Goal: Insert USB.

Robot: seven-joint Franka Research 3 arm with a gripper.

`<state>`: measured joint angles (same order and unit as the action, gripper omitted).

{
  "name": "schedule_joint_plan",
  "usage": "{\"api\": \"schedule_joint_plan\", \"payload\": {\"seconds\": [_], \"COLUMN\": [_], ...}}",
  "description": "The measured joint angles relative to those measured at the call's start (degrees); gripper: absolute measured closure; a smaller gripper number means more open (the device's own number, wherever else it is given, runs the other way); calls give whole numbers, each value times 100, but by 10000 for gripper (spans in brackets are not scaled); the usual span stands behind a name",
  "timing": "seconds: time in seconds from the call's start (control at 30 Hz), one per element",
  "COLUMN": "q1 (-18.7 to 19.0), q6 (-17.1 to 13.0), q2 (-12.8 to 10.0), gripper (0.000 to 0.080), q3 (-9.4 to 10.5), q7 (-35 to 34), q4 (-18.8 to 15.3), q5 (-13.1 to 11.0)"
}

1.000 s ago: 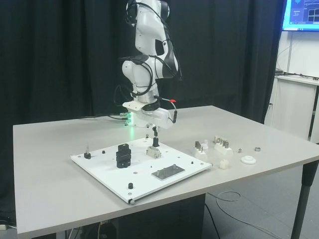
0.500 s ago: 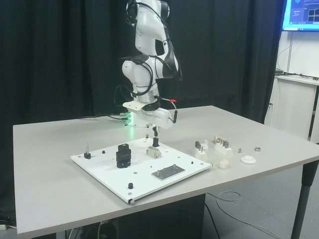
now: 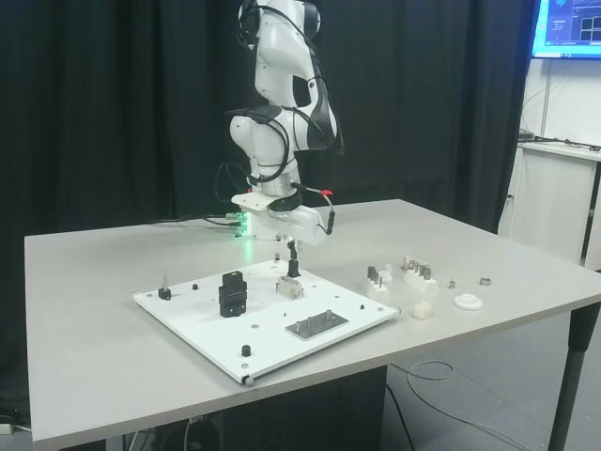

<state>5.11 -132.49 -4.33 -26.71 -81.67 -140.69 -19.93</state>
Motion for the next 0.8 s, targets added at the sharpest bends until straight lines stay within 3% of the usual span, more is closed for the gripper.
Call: {"api": "schedule_joint_plan", "payload": {"seconds": [0.67, 0.7, 0.8], "q1": [2, 1, 0], "q6": [62, 87, 178], "q2": [44, 63, 136], "gripper": [709, 471, 471], "q3": [-30, -34, -51], "q7": [0, 0, 0], "q4": [-2, -1, 4], "q5": [-2, -2, 1]}}
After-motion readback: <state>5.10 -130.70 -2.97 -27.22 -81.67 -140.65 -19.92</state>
